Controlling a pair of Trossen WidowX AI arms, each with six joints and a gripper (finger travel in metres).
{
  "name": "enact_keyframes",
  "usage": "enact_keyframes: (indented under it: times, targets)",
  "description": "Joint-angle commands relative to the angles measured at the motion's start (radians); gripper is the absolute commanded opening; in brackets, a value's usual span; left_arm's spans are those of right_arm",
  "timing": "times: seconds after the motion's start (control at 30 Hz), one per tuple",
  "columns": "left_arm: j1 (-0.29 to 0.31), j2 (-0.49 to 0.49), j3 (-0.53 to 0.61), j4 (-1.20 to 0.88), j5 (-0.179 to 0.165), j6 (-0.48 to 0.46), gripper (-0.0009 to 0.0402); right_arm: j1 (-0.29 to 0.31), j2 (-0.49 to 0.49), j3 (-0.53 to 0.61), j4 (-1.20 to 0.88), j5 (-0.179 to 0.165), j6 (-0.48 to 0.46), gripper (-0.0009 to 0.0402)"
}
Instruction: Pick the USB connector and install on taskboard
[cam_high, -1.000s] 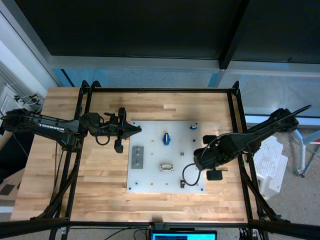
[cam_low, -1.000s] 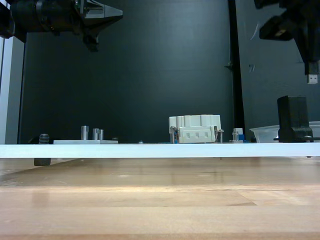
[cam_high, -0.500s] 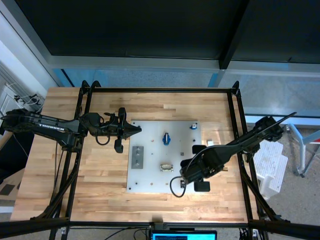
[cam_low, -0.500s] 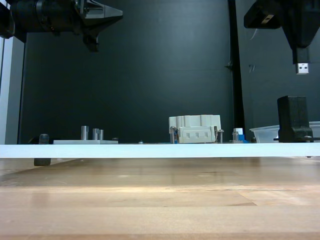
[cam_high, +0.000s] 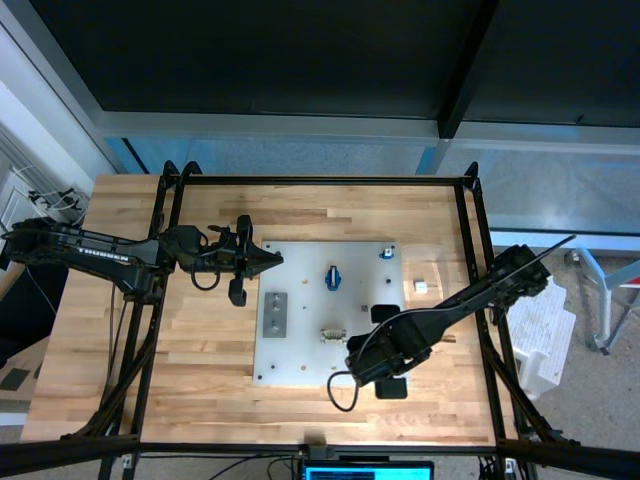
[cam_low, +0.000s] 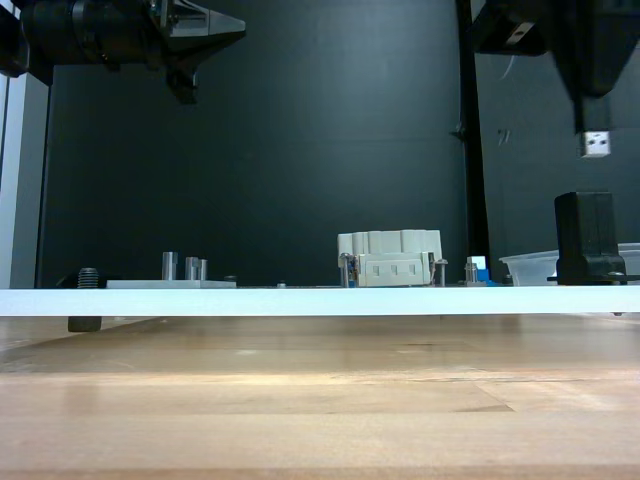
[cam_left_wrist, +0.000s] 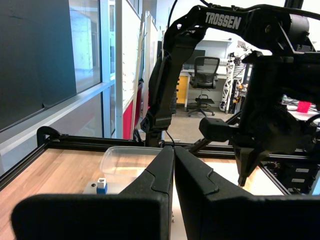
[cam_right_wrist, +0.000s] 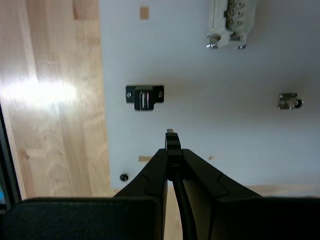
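Right gripper (cam_right_wrist: 172, 152) clenched USB connector (cam_right_wrist: 172, 140) between fingers, hovering above and just off black port (cam_right_wrist: 144, 97) on taskboard (cam_right_wrist: 260, 130). Left gripper (cam_high: 268, 258), fingers pressed together on nothing, hung well away from port. By that offset, you had to centre connector over port, keep it upright, lower slowly.

Left pincer (cam_left_wrist: 173, 149) fingers pressed together; beyond it, a clear tub (cam_left_wrist: 122, 156) and the right arm (cam_left_wrist: 220, 21).

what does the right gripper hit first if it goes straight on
Probably the black USB socket on the taskboard: the right gripper, shut on the USB connector, hangs above it, depth unclear. Left gripper hovers shut near the board's left edge.
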Motion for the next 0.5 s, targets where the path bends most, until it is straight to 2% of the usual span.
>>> enact_keyframes:
  times: [0.03,0.5]
  targets:
    - [0.0,0.0,0.0,0.0,0.0,0.0,0.0,0.001,0.015,0.01,0.004,0.004,0.002,0.0]
    - [0.0,0.0,0.0,0.0,0.0,0.0,0.0,0.002,0.06,0.042,0.027,-0.002,0.0,0.0]
